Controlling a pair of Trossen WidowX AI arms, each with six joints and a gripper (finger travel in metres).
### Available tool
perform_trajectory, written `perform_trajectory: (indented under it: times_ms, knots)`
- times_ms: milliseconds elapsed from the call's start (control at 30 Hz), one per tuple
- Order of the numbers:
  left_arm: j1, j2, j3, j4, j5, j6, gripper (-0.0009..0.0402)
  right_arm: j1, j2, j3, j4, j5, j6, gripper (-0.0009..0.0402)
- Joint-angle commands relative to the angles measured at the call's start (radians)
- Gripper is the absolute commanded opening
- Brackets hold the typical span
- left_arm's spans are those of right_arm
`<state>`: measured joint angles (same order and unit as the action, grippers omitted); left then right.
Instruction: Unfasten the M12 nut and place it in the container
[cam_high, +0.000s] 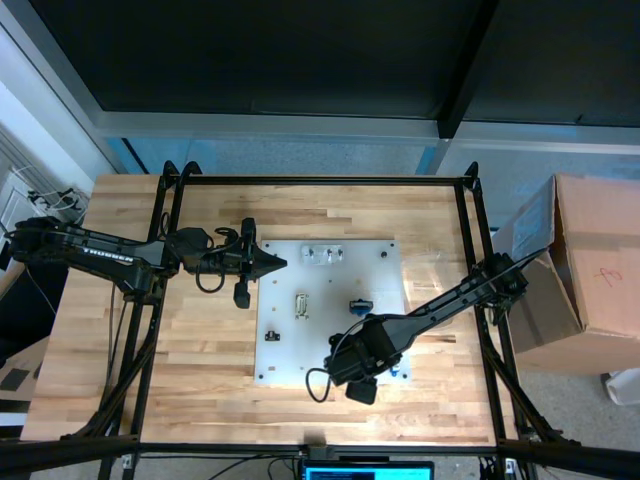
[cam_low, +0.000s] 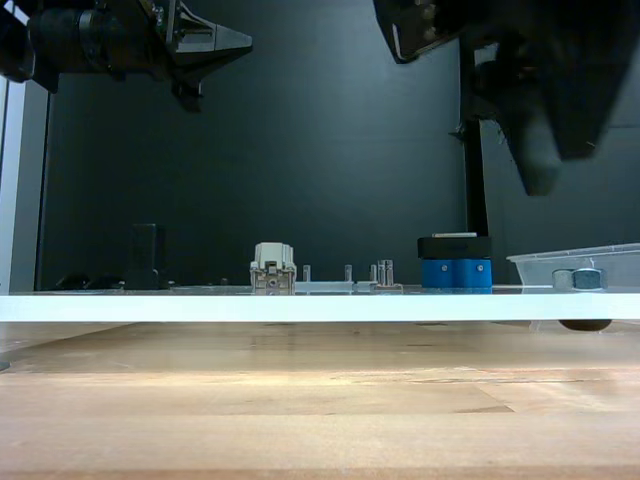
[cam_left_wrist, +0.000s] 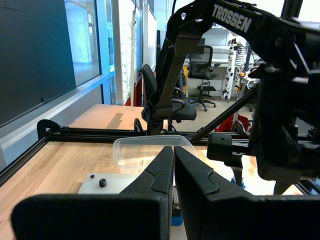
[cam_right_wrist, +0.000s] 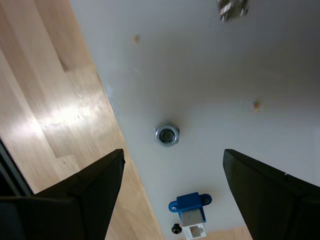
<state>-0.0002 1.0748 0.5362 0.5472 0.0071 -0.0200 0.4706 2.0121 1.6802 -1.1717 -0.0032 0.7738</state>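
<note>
Nut: small silver hex nut (cam_right_wrist: 160, 136) sits on its black stud (cam_right_wrist: 168, 134) on flat white board (cam_right_wrist: 225, 75), outside clear plastic tray (cam_low: 610, 262) | Right end effector (cam_right_wrist: 172, 156): spread wide directly above nut, empty | Left end effector (cam_left_wrist: 174, 167): fingers pressed together, empty, raised over board's far left edge

Reaches in level from the left with the left arm (cam_high: 90, 250), carries the left gripper (cam_high: 280, 263) high, fingers (cam_left_wrist: 155, 170) pressed together to a bare slit. Slants down and inward from the right with the right arm (cam_high: 460, 295), aims the right gripper (cam_right_wrist: 172, 155) straight down on the near side, fingers (cam_right_wrist: 90, 185) spread wide.
</note>
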Motion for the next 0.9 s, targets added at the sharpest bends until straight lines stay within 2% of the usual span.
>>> perform_trajectory:
  times_ms: [33, 300, 500, 667, 900]
  knots:
    - [0.0, 0.0, 0.0, 0.001, 0.0, 0.0, 0.0, 0.003, 0.013, -0.024, 0.015, 0.001, 0.007, 0.0292]
    - [0.0, 0.0, 0.0, 0.0, 0.0, 0.0, 0.0, 0.005, 0.046, -0.059, 0.079, 0.002, 0.008, 0.0288]
    - [0.0, 0.0, 0.0, 0.0, 0.0, 0.0, 0.0, 0.007, 0.055, -0.099, 0.122, 0.002, 0.03, 0.0265]
    - [0.0, 0.0, 0.0, 0.0, 0.0, 0.0, 0.0, 0.008, 0.054, -0.106, 0.132, 0.003, 0.024, 0.0225]
    - [0.0, 0.0, 0.0, 0.0, 0.0, 0.0, 0.0, 0.008, 0.054, -0.106, 0.137, 0.003, 0.022, 0.0142]
